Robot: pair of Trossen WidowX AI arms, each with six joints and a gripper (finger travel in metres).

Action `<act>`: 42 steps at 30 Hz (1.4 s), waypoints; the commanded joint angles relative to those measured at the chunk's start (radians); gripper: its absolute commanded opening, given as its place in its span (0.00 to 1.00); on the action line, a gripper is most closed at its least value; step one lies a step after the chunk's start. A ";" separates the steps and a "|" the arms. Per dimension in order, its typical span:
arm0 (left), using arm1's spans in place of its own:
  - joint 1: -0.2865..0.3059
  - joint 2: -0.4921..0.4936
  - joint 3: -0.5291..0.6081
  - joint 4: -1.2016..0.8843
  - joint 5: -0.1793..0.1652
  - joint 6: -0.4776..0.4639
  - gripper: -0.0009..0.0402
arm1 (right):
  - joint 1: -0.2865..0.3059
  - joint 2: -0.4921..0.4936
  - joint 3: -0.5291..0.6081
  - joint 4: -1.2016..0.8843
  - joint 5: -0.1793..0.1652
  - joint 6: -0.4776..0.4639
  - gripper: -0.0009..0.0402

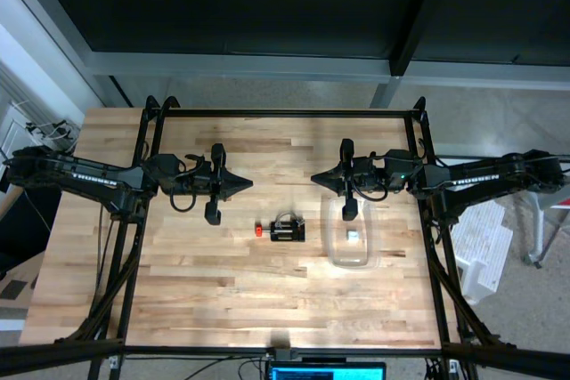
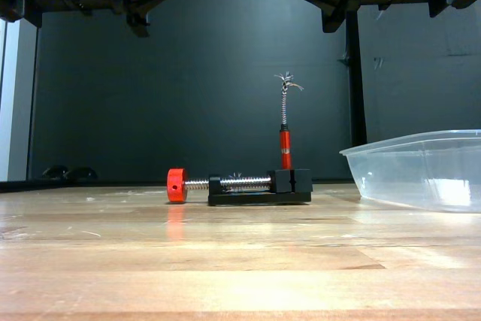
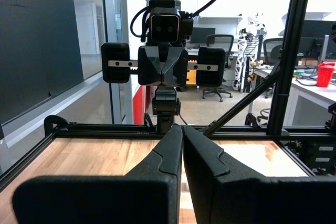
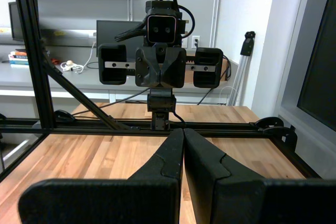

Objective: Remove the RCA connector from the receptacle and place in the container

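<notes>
Two tools are held clenched and empty mid-frame: left gripper, right gripper. The RCA connector is seated upright in the receptacle, centre; container at right.

A pale wooden plank table carries two things near its middle: a small black blocky fixture (its red knob points leftward) and, just to its right but apart, a clear low-walled rectangular plastic tray.
</notes>
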 commanded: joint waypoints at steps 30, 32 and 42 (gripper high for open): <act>0.000 0.000 0.000 0.000 0.000 0.000 0.02 | 0.000 0.009 0.000 0.009 -0.001 -0.004 0.02; 0.000 0.000 0.000 0.000 0.000 0.000 0.02 | 0.003 0.008 0.000 0.012 -0.017 0.049 0.02; 0.000 0.000 0.000 0.000 0.000 0.000 0.02 | 0.008 0.009 0.108 -0.390 -0.051 0.124 0.02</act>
